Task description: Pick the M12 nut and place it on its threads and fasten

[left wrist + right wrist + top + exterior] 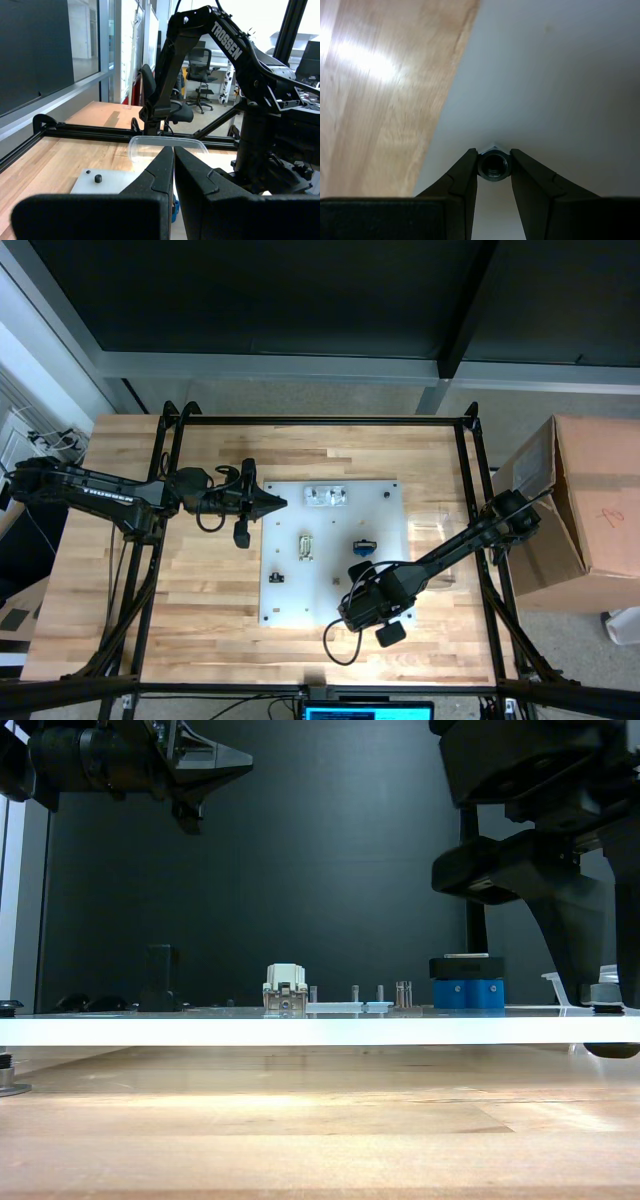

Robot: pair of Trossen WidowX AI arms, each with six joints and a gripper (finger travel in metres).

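Right gripper [493, 153]: fingers closed onto the small silver nut [494, 166], one on each side, bore facing the wrist camera. White board [560, 75] directly behind it, the wooden table [380, 100] just beside. I see no stud in that view, so I cannot tell whether the nut is on its stud or held above it.

High view: right gripper [350, 616] points down over the board's [300, 605] near edge, right of centre; clear tray [436, 525] lies well apart from it.

Left gripper [278, 503]: raised at the board's far left edge, pointing inward, fingers [155, 175] pressed together with nothing between them.
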